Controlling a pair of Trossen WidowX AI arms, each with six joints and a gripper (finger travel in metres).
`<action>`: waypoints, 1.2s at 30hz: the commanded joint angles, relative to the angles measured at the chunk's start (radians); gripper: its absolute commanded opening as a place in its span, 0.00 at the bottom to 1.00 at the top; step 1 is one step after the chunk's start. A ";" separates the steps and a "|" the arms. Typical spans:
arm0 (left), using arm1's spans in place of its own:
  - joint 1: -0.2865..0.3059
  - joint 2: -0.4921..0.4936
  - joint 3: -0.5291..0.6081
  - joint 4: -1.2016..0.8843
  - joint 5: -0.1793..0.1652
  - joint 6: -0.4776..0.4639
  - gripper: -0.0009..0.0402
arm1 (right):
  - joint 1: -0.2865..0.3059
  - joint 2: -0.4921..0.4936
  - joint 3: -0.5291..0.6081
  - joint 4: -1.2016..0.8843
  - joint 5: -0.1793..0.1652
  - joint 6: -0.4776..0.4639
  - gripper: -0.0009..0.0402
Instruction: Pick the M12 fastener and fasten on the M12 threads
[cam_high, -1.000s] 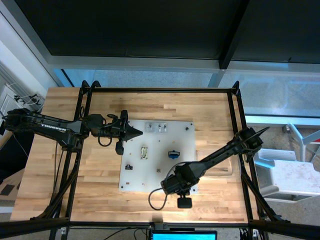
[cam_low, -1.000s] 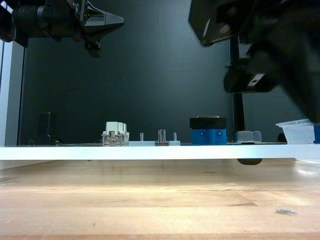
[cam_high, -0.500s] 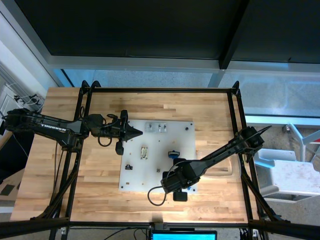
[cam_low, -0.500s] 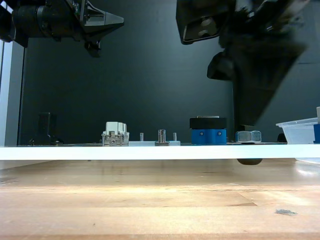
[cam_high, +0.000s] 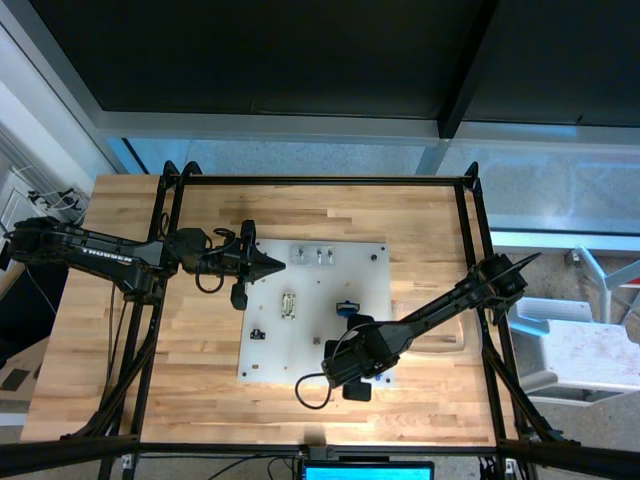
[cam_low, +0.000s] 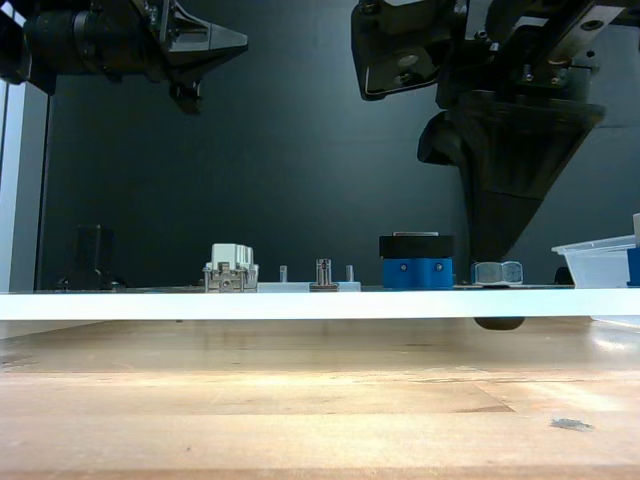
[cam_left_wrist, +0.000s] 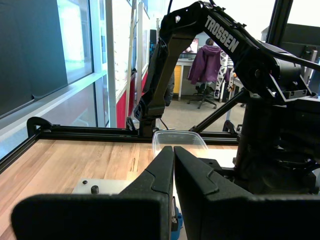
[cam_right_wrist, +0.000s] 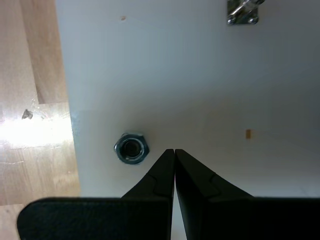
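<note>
The right gripper (cam_right_wrist: 174, 151), pinched shut on nothing, has swung back over the board's (cam_right_wrist: 200, 75) near right edge, tips just beside the nut (cam_right_wrist: 120, 151) on its stud (cam_right_wrist: 131, 148), so fastening looks nearly done; the left gripper (cam_left_wrist: 173, 149), also closed, hangs above the far left corner.

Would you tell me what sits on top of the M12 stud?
A silver nut sits on its stud, whose ribs it hides; only a dark centre shows. The right gripper, jaws shut, points down beside it; the left gripper, shut, hangs at the board's left edge.
</note>
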 joint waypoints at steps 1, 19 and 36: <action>0.000 0.000 0.000 0.000 0.000 0.000 0.02 | 0.000 0.002 -0.003 0.017 -0.098 0.006 0.02; 0.000 0.000 0.000 0.000 0.000 0.000 0.02 | -0.001 -0.017 -0.003 -0.001 -0.140 -0.057 0.02; 0.000 0.000 0.000 0.000 0.000 0.000 0.02 | -0.001 0.008 0.005 0.018 -0.253 -0.050 0.02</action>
